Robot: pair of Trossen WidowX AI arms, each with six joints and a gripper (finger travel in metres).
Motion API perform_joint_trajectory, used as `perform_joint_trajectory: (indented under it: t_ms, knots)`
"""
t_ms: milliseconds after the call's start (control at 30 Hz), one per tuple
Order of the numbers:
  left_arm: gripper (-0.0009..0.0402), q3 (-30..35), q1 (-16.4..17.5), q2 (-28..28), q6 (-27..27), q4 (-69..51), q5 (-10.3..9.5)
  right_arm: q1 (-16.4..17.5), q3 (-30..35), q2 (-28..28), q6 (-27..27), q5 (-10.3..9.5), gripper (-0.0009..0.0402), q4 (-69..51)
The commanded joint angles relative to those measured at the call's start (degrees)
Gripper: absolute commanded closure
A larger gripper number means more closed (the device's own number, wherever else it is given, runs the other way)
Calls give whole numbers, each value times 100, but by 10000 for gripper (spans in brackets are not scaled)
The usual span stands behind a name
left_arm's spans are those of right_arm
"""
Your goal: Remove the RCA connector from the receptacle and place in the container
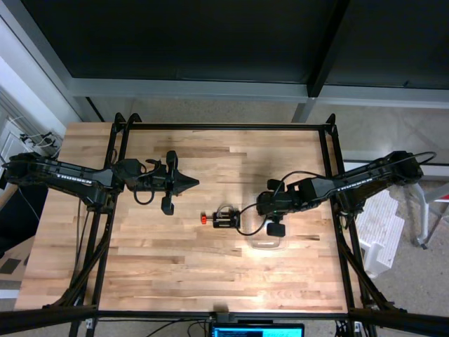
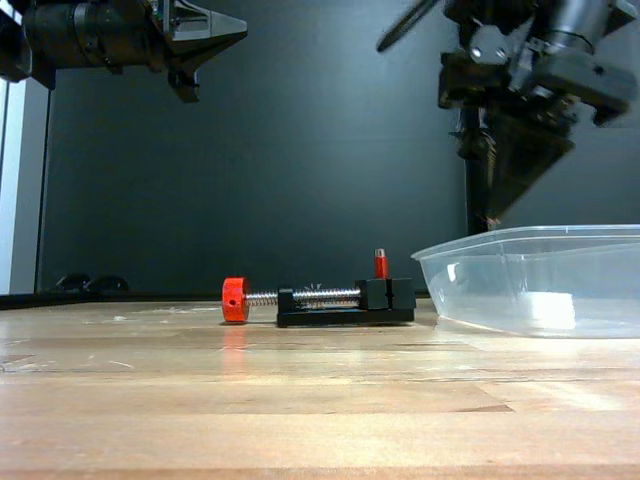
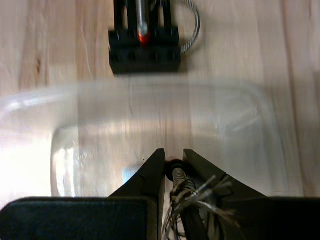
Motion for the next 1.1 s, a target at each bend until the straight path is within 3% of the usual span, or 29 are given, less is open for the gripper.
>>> perform_joint_trajectory:
  t_ms: [33,233,767,1100]
  knots:
    - [393,2,0,0,2,0,0,11,-170,-22,11,2,391,-66]
    - [393,2,2,0,2,0,0,28,-389,-13,92,0,376,-216]
    - [393,2,2,0,2,0,0,50,-413,-13,264,4,260,-238]
    - [393,2,0,0,2,0,0,50,-407,-39,260,4,250,-227]
